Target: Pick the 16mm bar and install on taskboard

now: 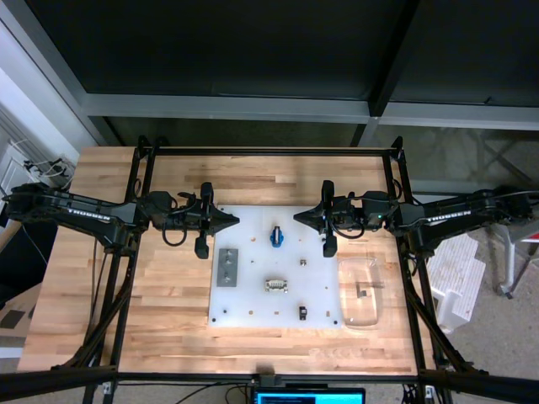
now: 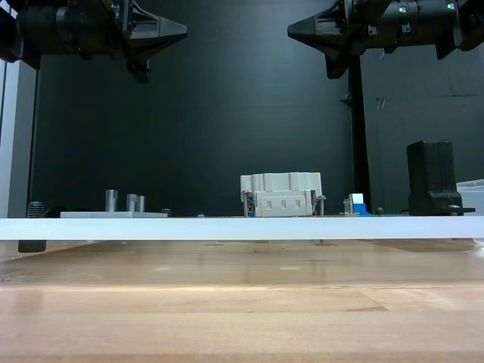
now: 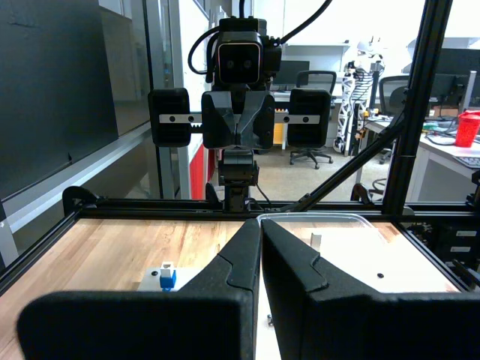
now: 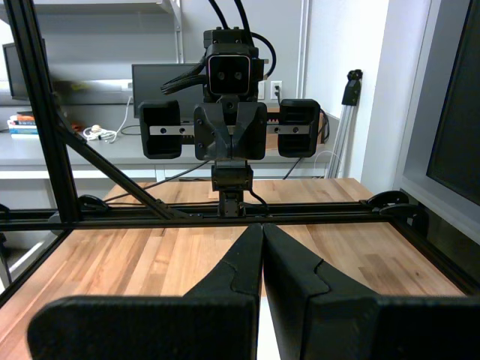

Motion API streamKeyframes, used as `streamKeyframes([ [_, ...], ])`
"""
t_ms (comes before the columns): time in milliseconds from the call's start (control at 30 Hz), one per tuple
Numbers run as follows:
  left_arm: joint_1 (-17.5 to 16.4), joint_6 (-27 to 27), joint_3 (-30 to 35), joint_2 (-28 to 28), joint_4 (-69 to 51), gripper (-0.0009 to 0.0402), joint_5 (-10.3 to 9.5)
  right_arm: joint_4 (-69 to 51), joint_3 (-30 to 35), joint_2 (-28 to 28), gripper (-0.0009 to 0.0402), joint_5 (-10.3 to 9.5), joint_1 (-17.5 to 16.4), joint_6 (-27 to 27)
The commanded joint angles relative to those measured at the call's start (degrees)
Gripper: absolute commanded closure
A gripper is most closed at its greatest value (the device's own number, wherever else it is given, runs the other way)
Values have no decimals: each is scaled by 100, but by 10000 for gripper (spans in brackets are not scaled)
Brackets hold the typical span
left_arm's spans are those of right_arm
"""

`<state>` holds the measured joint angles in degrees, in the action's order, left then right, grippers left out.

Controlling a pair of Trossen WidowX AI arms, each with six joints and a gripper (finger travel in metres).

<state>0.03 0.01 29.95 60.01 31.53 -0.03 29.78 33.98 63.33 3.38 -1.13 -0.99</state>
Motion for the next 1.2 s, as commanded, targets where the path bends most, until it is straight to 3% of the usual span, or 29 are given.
streamKeyframes([
  [33, -4, 0, 0, 0, 0, 393, 0, 7, 0, 2, 393, 0, -2, -2],
  [300, -2, 0, 0, 0, 2, 393, 0, 2, 0, 2, 393, 0, -2, -15],
  [433, -2, 0, 0, 0, 0, 393, 0, -149, 42, 0, 393, 0, -4, -293],
  [867, -2, 0, 0, 0, 0, 393, 0, -4172, 1488, -20, 393, 39, -472, -415],
  [1067, -2, 0, 0, -2, 0, 393, 0, -6015, 2090, -17, 393, 446, -844, -802],
  [1200, -2, 0, 0, 0, 2, 393, 0, -6754, 2310, -17, 393, 570, -1117, -1187],
])
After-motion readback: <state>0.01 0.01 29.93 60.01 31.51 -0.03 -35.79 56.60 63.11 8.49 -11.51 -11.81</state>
